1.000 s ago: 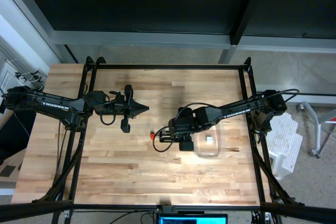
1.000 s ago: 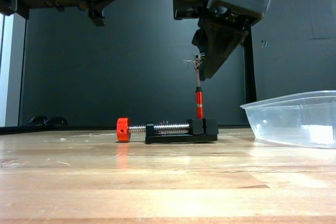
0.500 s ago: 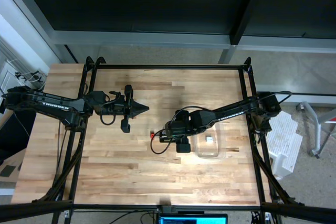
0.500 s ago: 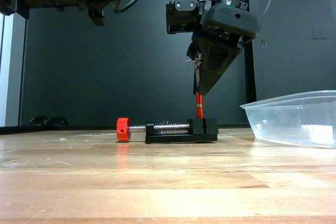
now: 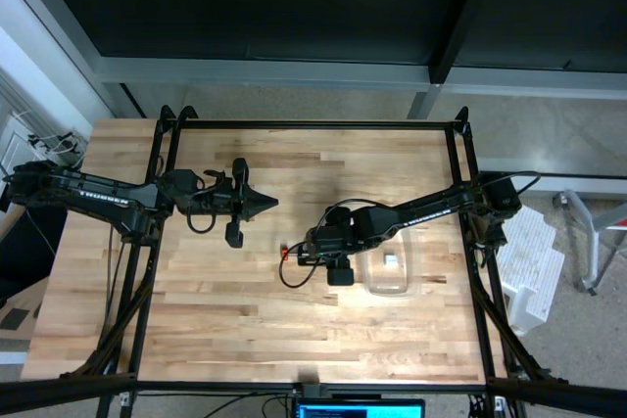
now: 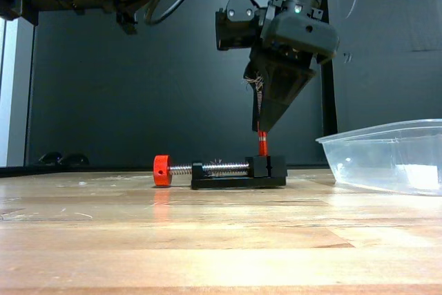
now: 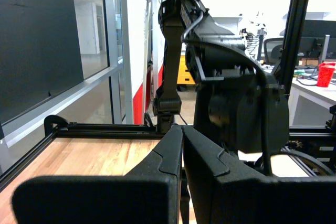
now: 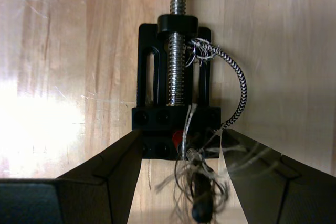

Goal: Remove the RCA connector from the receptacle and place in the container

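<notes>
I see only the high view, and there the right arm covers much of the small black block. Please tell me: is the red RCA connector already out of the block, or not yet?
Observer: Not yet. In the low view the thin red RCA connector stands upright, seated in the small black rectangular receptacle.
Operator: Does the right gripper hold it?
Observer: No. The right gripper points down over the connector's top. The right wrist view shows its jaws open, one on each side of the frayed wire end.
Operator: And the left gripper?
Observer: The left gripper hangs high over the left half of the light wooden table. Its wrist view shows the jaws shut and empty.
</notes>
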{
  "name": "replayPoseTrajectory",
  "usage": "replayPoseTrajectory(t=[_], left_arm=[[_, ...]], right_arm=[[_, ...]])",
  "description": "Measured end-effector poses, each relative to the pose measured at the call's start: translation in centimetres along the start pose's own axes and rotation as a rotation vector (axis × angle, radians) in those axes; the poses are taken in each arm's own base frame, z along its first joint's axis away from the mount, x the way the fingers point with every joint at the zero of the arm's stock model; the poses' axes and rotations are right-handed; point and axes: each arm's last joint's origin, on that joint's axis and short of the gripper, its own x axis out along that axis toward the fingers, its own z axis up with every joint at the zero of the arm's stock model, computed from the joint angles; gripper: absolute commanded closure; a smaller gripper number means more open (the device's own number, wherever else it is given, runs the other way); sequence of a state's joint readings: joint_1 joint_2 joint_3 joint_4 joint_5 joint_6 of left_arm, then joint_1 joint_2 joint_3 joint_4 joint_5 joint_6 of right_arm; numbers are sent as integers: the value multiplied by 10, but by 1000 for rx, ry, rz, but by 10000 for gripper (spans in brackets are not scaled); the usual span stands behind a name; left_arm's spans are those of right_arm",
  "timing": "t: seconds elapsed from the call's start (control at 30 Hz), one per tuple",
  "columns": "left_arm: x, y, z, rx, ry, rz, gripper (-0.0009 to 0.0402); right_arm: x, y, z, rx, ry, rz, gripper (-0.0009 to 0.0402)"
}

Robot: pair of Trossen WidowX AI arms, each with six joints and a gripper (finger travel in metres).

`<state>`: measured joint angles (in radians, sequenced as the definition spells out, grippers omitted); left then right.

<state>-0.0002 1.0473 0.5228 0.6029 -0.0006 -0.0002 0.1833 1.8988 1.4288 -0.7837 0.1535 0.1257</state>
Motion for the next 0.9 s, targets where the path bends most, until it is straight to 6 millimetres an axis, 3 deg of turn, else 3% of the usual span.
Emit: replayPoseTrajectory(t=[0.9], left_arm=[[0, 0, 0, 0, 0, 0, 393]], right_arm=[[1, 0, 0, -1, 2, 14, 370]])
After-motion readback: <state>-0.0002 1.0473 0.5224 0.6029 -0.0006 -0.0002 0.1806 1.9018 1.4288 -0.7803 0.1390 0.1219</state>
